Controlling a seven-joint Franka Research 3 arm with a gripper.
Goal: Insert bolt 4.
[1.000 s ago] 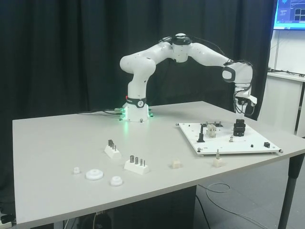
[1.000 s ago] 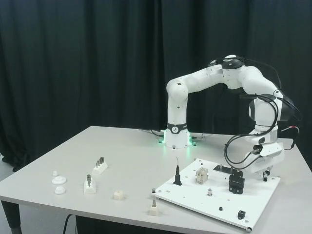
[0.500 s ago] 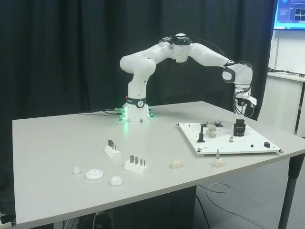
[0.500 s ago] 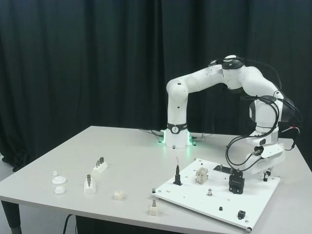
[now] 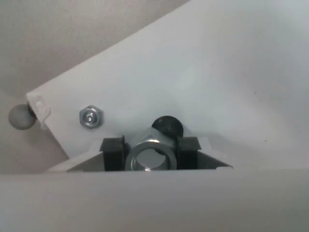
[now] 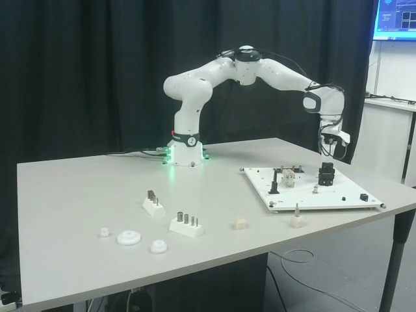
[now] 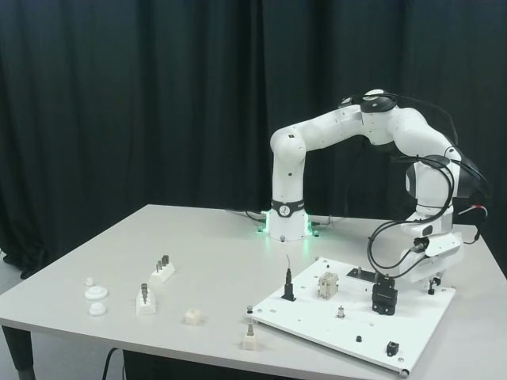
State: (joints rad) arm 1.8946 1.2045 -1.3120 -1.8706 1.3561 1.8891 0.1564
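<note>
From the wrist view I see the gripper (image 5: 149, 155) with black fingers (image 5: 112, 152) pinching the bolt (image 5: 148, 158) on both sides. It hangs above the white board (image 5: 203, 72), near its corner, beside a hex nut (image 5: 90, 117).

Bolt (image 5: 149, 157) clamped between jaws, above white board (image 5: 217, 72), nut (image 5: 91, 117) nearby

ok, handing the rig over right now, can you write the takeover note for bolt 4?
Gripper: fingers shut on bolt 4, held above the white board near one corner.
On the board: a hex head is seated by that corner. A black round spot lies right by the bolt and is probably the target hole.
Done: bolt picked up and carried to the board.
Left: align, lower, insert, release.
</note>
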